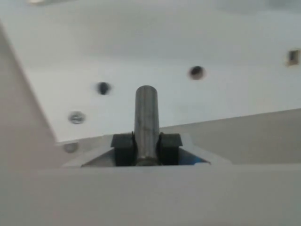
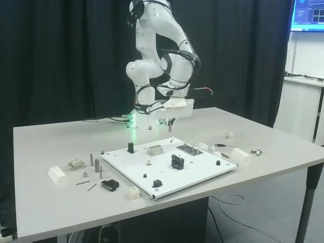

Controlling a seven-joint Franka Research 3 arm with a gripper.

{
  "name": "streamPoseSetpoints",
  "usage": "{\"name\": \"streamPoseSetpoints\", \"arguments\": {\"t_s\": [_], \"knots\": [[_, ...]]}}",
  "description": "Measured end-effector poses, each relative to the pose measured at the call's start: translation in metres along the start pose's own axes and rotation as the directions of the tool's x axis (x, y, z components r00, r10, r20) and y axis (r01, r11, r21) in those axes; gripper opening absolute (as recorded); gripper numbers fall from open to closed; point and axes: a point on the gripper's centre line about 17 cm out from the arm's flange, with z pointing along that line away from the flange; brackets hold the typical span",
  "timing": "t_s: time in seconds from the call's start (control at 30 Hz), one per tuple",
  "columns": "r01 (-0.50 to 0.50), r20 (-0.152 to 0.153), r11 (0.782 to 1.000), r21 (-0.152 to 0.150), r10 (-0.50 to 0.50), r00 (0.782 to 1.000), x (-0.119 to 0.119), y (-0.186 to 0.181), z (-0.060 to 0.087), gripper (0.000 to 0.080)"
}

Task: Place round peg 3.

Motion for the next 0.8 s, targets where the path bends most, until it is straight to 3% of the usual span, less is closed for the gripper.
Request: {"name": "streamPoseSetpoints", "arguments": {"t_s": [0.47,0.8], "knots": [[0.014,0.007,1.0,0.02,-0.014,1.0,-0.002,-0.096,0.003,0.0112],[0.015,-0.016,1.0,-0.019,-0.015,1.0,-0.003,-0.163,0.014,0.0112]]}}
